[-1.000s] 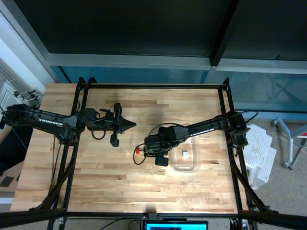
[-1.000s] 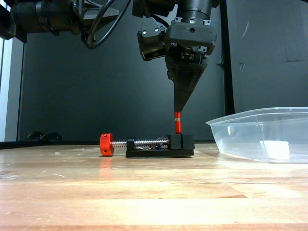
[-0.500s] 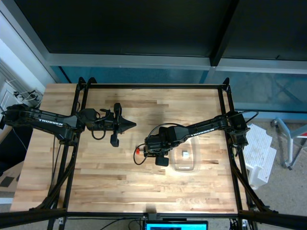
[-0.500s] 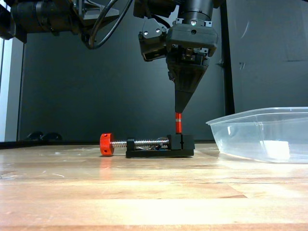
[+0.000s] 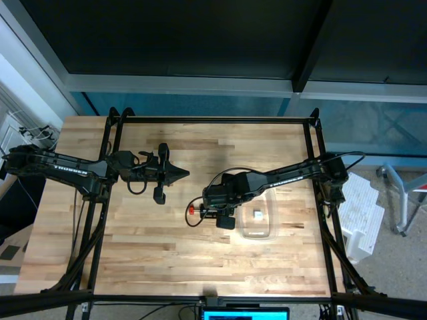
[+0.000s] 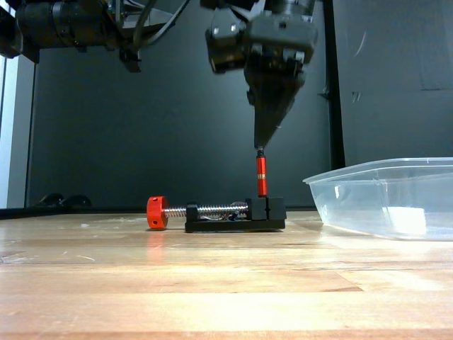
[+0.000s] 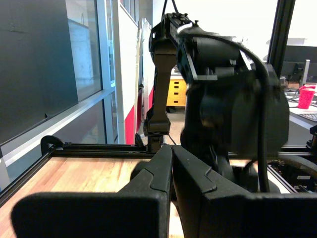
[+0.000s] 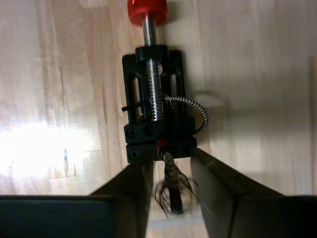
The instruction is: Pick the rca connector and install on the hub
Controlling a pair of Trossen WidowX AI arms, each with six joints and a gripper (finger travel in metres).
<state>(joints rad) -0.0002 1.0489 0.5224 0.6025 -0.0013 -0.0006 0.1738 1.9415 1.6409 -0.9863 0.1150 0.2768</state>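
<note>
The table point(image 5: 167, 260) is made of pale wooden boards, and a black metal frame point(image 5: 213, 120) runs along its edges. Behind the far edge there is a strip of bluish glass point(image 5: 200, 105) and above it a large dark panel point(image 5: 167, 33). At the right of the table the floor point(image 5: 400, 267) is grey and speckled, and a white perforated object point(image 5: 360, 207) lies on it. A lit screen point(image 5: 245, 313) shows at the near edge. The left wrist view shows tall windows point(image 7: 84, 49) with daylight, a yellow cabinet point(image 7: 177, 93) and a red cup point(image 7: 307, 96).
</note>
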